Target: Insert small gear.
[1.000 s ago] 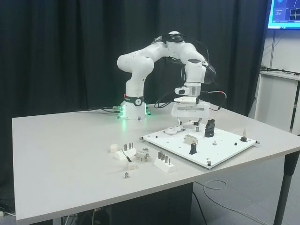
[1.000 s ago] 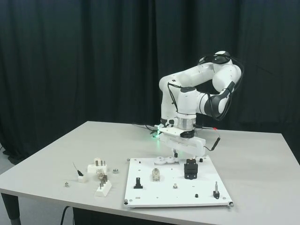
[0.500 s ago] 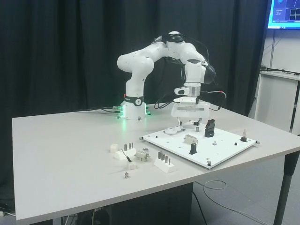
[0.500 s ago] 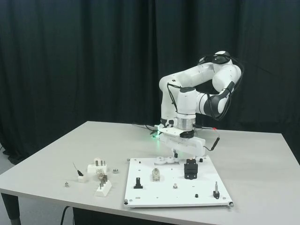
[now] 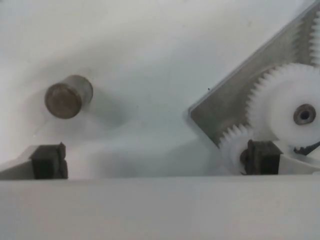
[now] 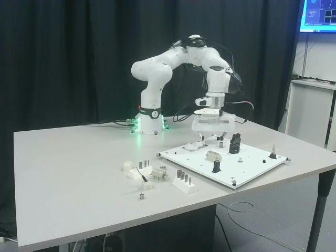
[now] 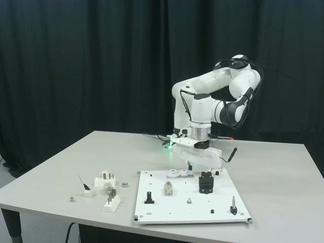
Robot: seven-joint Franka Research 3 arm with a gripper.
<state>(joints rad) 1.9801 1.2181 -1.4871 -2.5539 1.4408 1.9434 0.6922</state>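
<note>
Wrist view: two black finger pads are seen spread wide apart, one (image 5: 48,161) over bare white board and the other (image 5: 260,157) lying against the toothed rim of the small gear (image 5: 231,150). Nothing is clamped between them, so the fingers (image 5: 154,159) are seen to be open. The small gear is seated on a grey metal plate (image 5: 235,97), its teeth meshed with those of a larger white gear (image 5: 290,107) just beside it; a dark shaft end is visible at the larger gear's centre. A short grey peg (image 5: 67,96) stands upright on the white board, well apart from the gears.

From the first room view, the white arm (image 6: 173,60) is shown bent over the far edge of the white board (image 6: 247,163), which rests on the grey bench (image 6: 73,168). Black fixtures are mounted on the board, and small white blocks with pins (image 6: 185,181) are laid on the bench beside it. Green light is visible at the arm's base.
</note>
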